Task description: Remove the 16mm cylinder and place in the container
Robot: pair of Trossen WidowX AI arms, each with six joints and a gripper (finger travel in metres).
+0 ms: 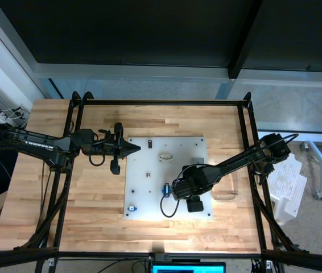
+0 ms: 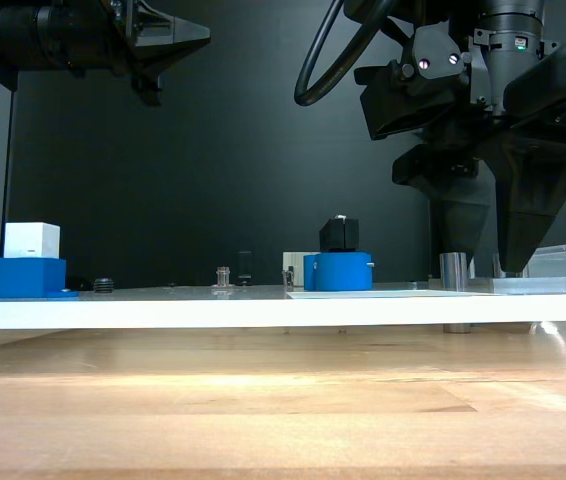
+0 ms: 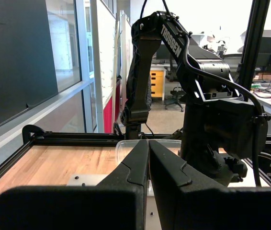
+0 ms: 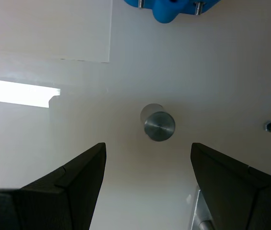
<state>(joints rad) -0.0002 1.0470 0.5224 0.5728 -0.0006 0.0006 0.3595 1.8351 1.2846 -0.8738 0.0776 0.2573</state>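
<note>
Right gripper (image 4: 145, 158) points straight down over the board (image 1: 149, 193), in its right half toward the near edge. Jaws wide open, holding nothing.

Cylinder (image 4: 159, 125) stands upright in its hole in the board. In my wrist view it sits centred ahead of the gap between my fingertips (image 4: 85, 165), touching neither. In the low view the cylinder (image 2: 453, 272) is at my fingers' foot, and they look close to board level, but I cannot tell whether they bracket it yet.

Container (image 1: 226, 185) rests on the table just off the board's right edge, beside my right arm. The cylinder is not in it.

Left gripper (image 1: 132, 148) hangs high over the board's left edge — jaws closed tip to tip, empty, as far as its own wrist view shows. I judge it parked.

Progress, as I judge it: only the approach and line-up are done. Nothing is gripped and nothing is lifted. Left to do — settle around the cylinder, close, pull it straight up out of the hole, carry it right past the board's edge, and release it into the container.
</note>
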